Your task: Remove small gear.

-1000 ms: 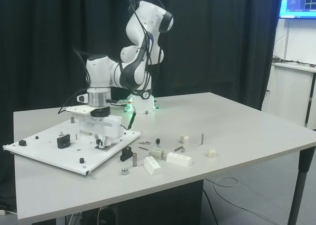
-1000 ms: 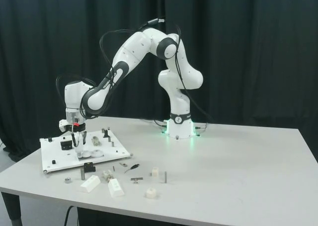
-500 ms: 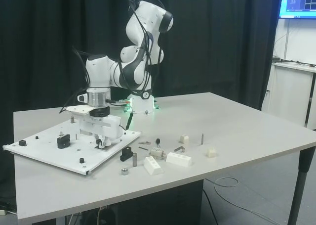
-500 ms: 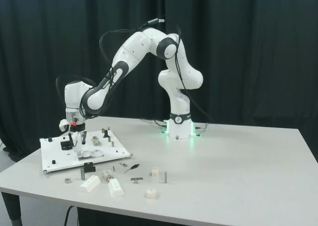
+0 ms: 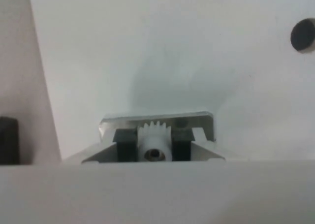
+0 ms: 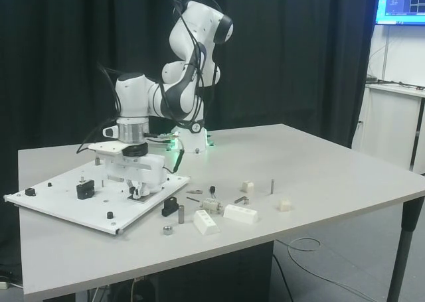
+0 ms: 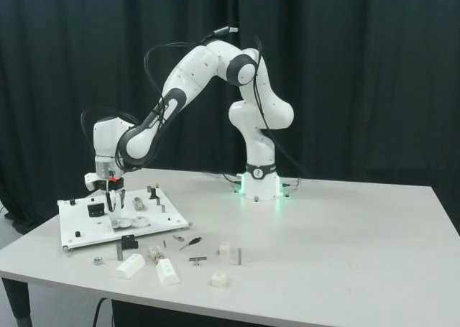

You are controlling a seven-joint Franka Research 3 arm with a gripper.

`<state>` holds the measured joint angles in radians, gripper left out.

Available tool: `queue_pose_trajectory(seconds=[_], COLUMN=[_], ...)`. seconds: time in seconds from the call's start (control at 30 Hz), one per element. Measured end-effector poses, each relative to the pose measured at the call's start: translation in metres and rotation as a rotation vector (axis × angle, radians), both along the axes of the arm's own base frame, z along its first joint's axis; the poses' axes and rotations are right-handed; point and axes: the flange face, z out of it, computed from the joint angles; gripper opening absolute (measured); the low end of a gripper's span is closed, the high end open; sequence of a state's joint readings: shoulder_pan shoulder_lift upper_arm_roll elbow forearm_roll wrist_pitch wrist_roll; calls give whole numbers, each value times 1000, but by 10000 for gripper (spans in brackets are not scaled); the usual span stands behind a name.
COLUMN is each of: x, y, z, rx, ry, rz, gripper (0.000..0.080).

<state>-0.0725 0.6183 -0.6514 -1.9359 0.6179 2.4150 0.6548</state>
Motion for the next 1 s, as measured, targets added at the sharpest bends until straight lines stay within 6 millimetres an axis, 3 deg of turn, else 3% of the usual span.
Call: queue_pose_trajectory(seconds=[0.2, 0.57, 1.0], x=[0, 0, 0], y=[0, 0, 0], z=[0, 0, 0], rx=[8, -3, 6], ry=[-1, 1, -2], rz=[-101, 43, -59], gripper=[138, 138, 138])
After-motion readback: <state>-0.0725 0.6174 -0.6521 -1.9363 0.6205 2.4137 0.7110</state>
